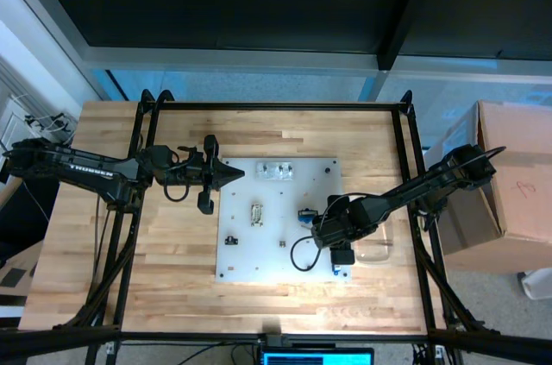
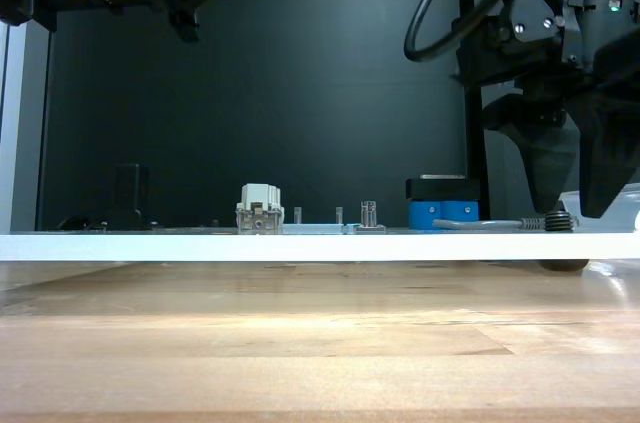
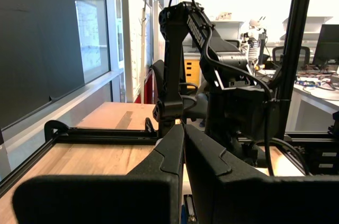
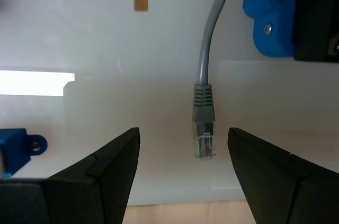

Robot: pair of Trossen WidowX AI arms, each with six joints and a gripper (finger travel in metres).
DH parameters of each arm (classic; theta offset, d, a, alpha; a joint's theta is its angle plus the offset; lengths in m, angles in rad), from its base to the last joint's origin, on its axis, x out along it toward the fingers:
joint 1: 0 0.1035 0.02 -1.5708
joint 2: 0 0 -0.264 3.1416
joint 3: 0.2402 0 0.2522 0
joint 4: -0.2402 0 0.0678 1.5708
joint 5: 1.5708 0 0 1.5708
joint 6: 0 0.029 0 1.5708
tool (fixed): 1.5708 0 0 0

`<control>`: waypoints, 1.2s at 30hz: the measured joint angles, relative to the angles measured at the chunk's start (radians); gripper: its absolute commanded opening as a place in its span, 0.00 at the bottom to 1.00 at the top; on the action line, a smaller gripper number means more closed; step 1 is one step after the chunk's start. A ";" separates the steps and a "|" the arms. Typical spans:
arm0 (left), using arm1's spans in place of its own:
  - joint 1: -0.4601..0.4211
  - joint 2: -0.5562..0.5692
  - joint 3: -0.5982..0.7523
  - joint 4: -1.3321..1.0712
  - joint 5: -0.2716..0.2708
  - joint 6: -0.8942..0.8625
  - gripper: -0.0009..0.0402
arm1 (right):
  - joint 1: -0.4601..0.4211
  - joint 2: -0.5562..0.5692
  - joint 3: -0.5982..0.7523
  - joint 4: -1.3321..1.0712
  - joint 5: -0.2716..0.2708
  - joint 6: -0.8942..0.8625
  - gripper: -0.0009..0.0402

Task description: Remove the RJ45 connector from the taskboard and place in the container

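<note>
The RJ45 connector (image 4: 203, 128) is a clear plug on a grey cable. It lies flat and free on the white taskboard (image 1: 259, 253), clear of any seat. Its cable runs back toward a blue mount (image 4: 270, 17). My right gripper (image 4: 184, 131) hangs open just above it, a finger on each side and neither touching. In the low view the plug (image 2: 556, 222) rests on the board under the right gripper (image 2: 580, 205). My left gripper (image 1: 233, 173) is shut and empty, held high at the board's left edge, also seen as the left gripper (image 3: 184, 128).
A clear container (image 1: 377, 251) sits off the board's right edge, beside the right gripper (image 1: 326, 231). On the board stand a grey-white connector block (image 2: 259, 211), small posts (image 2: 368, 213) and blue mounts (image 2: 443, 211). A cardboard box (image 1: 509, 184) stands at the far right.
</note>
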 measured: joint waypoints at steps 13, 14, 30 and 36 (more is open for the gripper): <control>0.000 0.000 0.000 -0.001 0.000 0.000 0.02 | -0.014 -0.003 -0.052 0.079 -0.018 0.002 0.50; 0.000 0.000 0.000 -0.001 0.000 0.000 0.02 | -0.016 -0.003 -0.053 0.081 -0.021 0.002 0.47; 0.000 0.000 0.000 -0.001 0.000 0.000 0.02 | -0.026 -0.003 -0.053 0.089 -0.013 0.002 0.04; 0.000 0.000 0.000 -0.001 0.000 0.000 0.02 | -0.026 -0.008 -0.054 0.089 -0.014 0.002 0.04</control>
